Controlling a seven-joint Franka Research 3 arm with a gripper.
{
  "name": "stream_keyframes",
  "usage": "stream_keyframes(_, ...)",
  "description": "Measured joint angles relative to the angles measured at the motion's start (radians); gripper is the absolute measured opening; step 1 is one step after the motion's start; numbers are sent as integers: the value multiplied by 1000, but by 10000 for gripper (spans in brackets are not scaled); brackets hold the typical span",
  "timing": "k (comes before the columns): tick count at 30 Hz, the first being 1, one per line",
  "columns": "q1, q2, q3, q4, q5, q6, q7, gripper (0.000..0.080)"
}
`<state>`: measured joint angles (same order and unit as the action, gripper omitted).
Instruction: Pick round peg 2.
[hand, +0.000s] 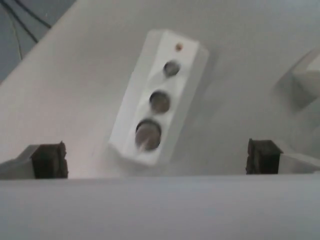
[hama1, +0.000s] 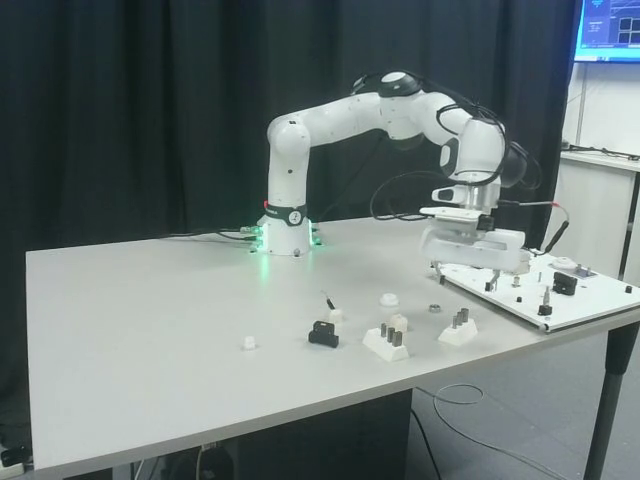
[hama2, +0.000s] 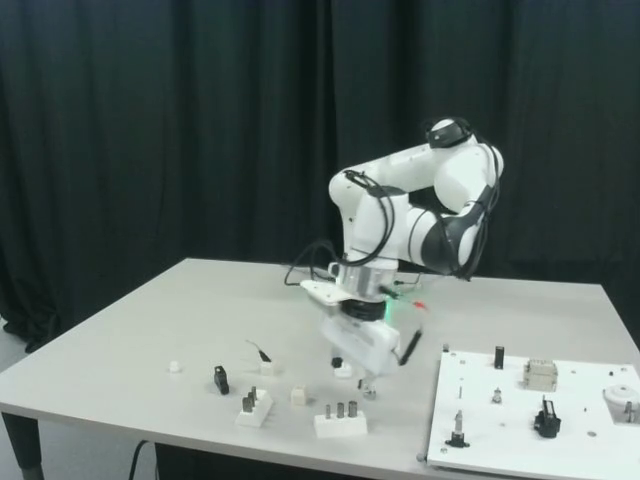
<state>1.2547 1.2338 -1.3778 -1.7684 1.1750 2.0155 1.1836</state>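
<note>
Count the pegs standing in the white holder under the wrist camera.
3. They stand in a row along the white holder: the narrowest peg at one end, a middle peg, and the widest peg at the other end.

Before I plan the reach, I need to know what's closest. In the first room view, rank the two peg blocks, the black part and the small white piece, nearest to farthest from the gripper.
1. round-peg block: almost under the gripper.
2. other peg block: next along the front edge.
3. black part: beyond that.
4. small white piece: farthest, on its own.
</note>
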Motion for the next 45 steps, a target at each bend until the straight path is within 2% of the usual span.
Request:
stream_keyframes(6, -53, 7, 22, 24, 13, -1, 57, 800)
stream_keyframes(19, -149, 20, 74, 91, 70, -27, 116, 800)
stream_keyframes(35, -222, 34, 115, 158, 74, -50, 134, 800)
stream_keyframes(36, -225, 34, 118, 161, 74, -50, 134, 667)
stream_keyframes(41, -235, 40, 128, 171, 74, -50, 134, 667)
stream_keyframes(42, -237, 42, 130, 174, 74, -50, 134, 473)
stream_keyframes(45, -241, 45, 134, 179, 74, -50, 134, 473)
